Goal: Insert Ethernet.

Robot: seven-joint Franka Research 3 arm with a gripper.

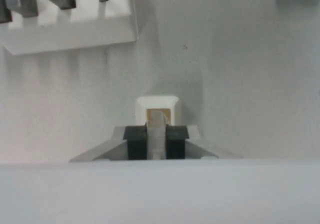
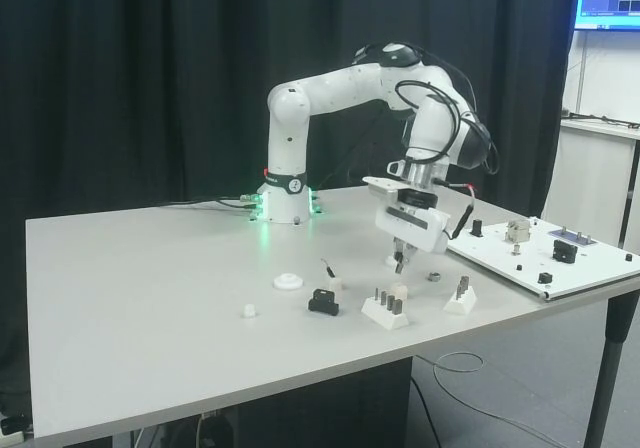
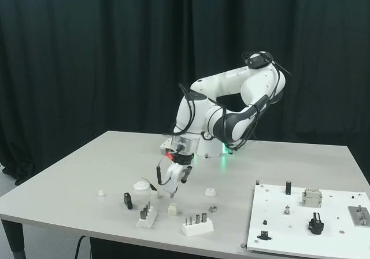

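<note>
My gripper [image 1: 156, 143] is shut on a narrow grey plug [image 1: 157, 126], the black pads [image 1: 135, 143] pressing it from both sides. Right under the plug stands a small white holder block [image 1: 157, 105] with an open top. In the first room view the gripper [image 2: 400, 261] hangs a little above that white block [image 2: 398, 290] near the table's front. The second room view shows the gripper [image 3: 172, 191] over the same block [image 3: 172, 209]. Whether the plug's tip touches the block, I cannot tell.
A white board [image 2: 590, 268] carrying sockets and a grey boxy part [image 2: 518, 231] lies at the table's right end. Close to the gripper stand a white base with grey pegs [image 2: 385, 308], a second peg base [image 2: 460, 298], a black clip [image 2: 322, 302], a white ring [image 2: 289, 282].
</note>
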